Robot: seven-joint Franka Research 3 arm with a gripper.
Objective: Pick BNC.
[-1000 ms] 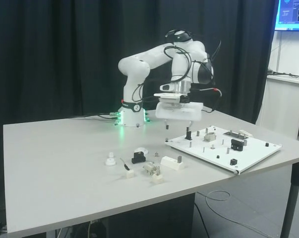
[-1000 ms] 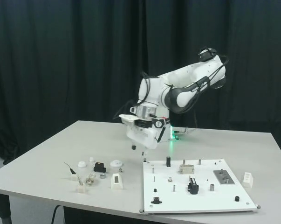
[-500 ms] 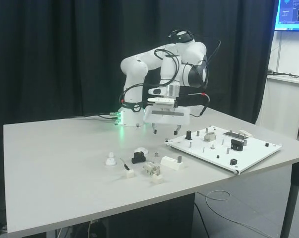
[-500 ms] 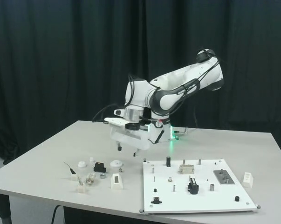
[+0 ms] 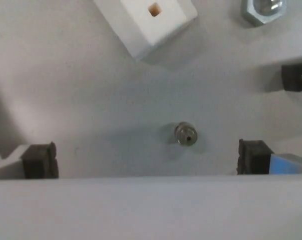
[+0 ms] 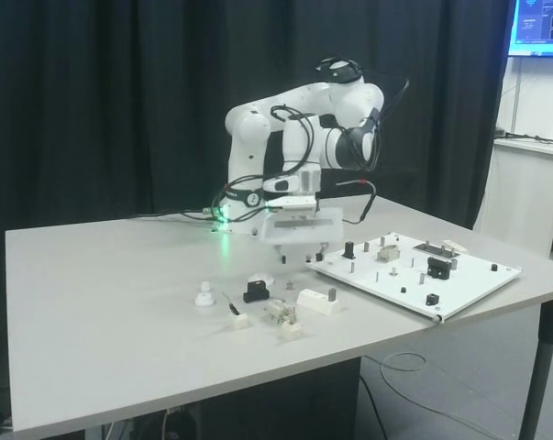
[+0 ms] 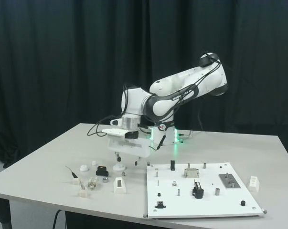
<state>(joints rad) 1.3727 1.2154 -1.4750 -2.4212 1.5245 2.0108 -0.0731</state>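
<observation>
A small metal cylinder, the BNC (image 5: 185,134), stands on the grey table in the wrist view. It lies between the two black fingertips (image 5: 39,161), nearer the other fingertip, and nothing touches it. My gripper (image 5: 146,159) is open and holds nothing. In the room views the gripper (image 6: 299,259) (image 7: 127,160) hangs a little above the loose parts, just left of the white board (image 7: 201,191).
Around the BNC lie a white block (image 5: 148,17) with a small hole, a hex nut (image 5: 261,10) and a black part (image 5: 297,76). More loose parts (image 6: 256,292) are spread on the table. The white board (image 6: 414,270) carries several small fittings.
The arm swung from the board's corner leftward and lower, bringing the gripper over the loose parts. No part has moved.
</observation>
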